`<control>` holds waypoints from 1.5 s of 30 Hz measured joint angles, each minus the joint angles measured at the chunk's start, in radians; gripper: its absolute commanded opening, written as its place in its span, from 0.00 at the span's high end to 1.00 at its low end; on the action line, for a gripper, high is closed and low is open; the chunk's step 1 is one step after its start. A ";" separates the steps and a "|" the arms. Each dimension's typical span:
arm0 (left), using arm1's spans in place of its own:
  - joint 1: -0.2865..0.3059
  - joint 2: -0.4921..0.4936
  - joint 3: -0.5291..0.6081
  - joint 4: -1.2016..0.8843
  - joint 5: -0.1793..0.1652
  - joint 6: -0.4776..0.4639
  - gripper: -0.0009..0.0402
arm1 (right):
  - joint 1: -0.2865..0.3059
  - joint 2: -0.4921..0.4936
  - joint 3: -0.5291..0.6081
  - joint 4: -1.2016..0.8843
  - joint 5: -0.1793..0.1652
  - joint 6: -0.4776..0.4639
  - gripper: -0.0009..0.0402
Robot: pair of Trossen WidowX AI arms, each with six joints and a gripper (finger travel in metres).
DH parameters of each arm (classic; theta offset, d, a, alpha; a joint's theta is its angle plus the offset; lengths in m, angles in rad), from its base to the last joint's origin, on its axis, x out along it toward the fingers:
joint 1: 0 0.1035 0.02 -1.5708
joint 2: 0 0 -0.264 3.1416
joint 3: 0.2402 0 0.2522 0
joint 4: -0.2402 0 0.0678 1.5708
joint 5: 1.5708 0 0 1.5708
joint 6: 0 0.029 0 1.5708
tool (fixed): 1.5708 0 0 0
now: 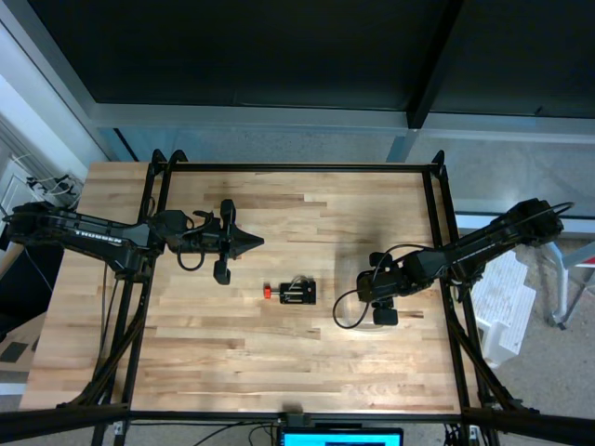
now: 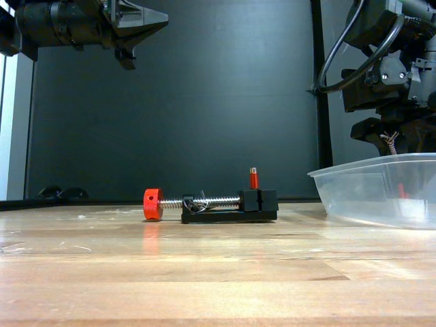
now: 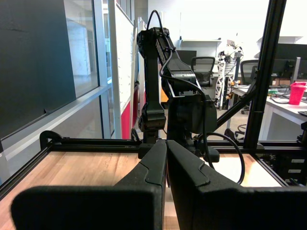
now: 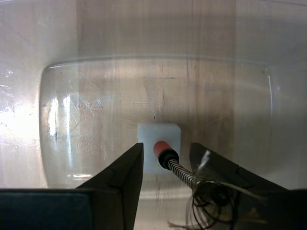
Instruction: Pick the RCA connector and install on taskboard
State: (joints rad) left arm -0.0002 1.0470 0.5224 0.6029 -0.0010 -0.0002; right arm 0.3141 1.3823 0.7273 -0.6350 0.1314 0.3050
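Right gripper [image 4: 165, 146] over tray [image 4: 57, 120], my fingers apart.
Connector [image 4: 163, 152] between them, hold unclear; left gripper [image 3: 166, 143] closed, empty, far-left of taskboard [image 1: 299, 293].

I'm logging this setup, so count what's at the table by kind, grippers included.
grippers: 2. The left gripper is shut, raised over the table's left side; the right gripper is open over the clear tray
taskboard: 1
clear tray: 1
white square piece: 1, in the tray
RCA connector: 1, between the right gripper's fingers
Total: 6
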 measured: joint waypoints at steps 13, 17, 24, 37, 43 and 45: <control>0.000 0.000 0.000 0.000 0.000 0.000 0.98 | 0.000 0.000 0.000 0.000 0.000 0.000 0.87; 0.000 0.000 0.000 0.000 0.000 0.000 0.98 | 0.000 0.000 0.000 0.000 0.000 0.000 0.90; 0.000 0.000 0.000 0.000 0.000 0.000 0.98 | 0.000 0.000 0.000 0.000 0.000 0.000 0.93; 0.000 0.000 0.000 0.000 0.000 0.000 0.98 | 0.000 -0.042 0.039 -0.079 0.000 0.000 0.94; 0.000 0.000 0.000 0.000 0.000 0.000 0.98 | -0.001 -0.081 0.099 -0.172 -0.001 0.001 0.94; 0.000 0.000 0.000 0.000 0.000 0.000 0.98 | -0.002 -0.093 0.122 -0.202 -0.001 0.000 0.94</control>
State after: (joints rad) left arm -0.0002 1.0470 0.5224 0.6029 -0.0006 -0.0002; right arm 0.3122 1.2892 0.8497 -0.8371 0.1307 0.3054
